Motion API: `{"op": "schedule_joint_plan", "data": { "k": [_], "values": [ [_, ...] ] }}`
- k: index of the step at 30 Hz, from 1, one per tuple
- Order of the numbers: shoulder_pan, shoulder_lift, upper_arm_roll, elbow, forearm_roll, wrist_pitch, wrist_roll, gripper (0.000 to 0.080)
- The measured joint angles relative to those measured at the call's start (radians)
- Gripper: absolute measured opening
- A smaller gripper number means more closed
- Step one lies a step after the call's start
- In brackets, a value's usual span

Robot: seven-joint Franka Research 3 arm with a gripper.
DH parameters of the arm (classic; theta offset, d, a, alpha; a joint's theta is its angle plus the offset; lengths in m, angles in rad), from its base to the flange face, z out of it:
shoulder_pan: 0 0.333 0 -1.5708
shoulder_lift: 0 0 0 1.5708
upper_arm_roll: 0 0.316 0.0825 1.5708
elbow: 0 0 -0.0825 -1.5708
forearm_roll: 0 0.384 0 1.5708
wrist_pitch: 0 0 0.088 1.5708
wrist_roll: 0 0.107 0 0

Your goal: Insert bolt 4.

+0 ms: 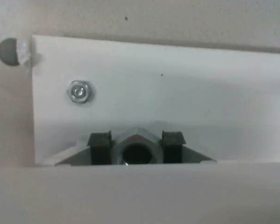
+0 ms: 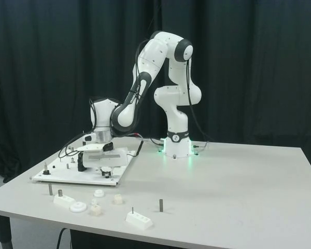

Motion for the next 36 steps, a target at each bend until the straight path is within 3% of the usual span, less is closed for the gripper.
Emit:
{"op": "schedule_joint_plan", "data": {
  "k": [18,36],
  "values": [
    [0.000,-0.001,0.002,-0.003,0.003,0.010,0.227,0.0229],
    [0.014,-0.008,0.003,-0.023,0.008,0.056,0.486,0.0229]
  ]
}}
